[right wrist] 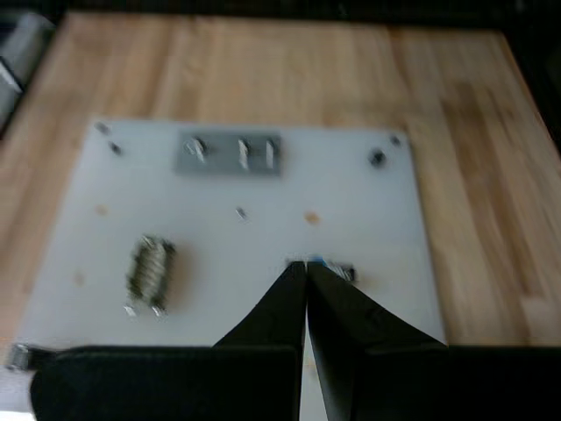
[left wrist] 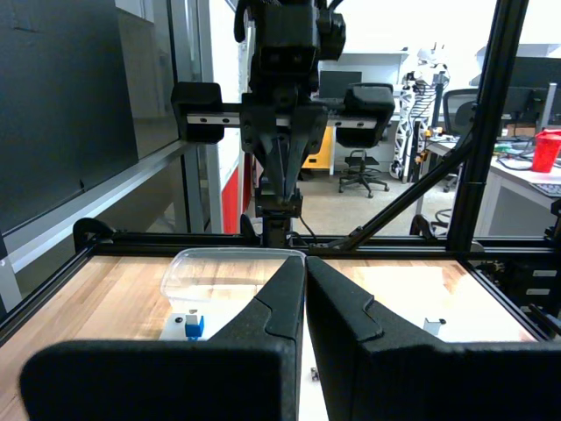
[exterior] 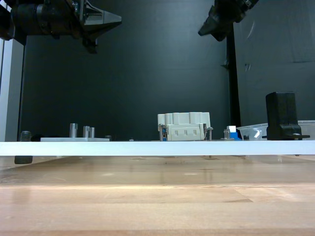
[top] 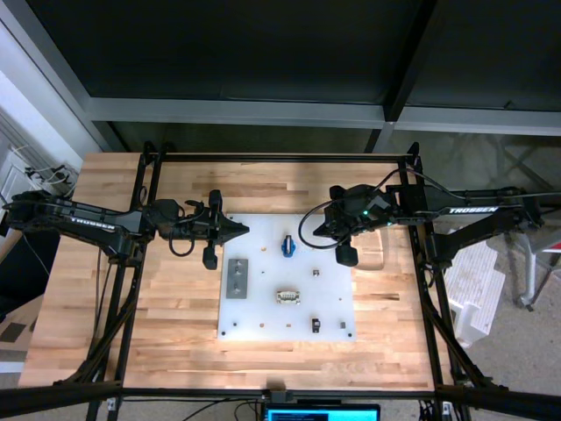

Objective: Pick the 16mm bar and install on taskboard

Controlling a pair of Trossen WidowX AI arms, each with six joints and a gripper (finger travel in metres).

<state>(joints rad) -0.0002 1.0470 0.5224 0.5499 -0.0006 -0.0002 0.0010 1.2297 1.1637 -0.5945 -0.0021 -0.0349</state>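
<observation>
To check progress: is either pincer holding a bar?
No, the left pincer and the right pincer hang shut and empty above the board.

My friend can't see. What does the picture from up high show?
Two black robot arms reach in over a white taskboard on a wooden table. The left gripper hovers by the board's far-left corner, the right gripper above its far-right part, both shut and empty.
</observation>
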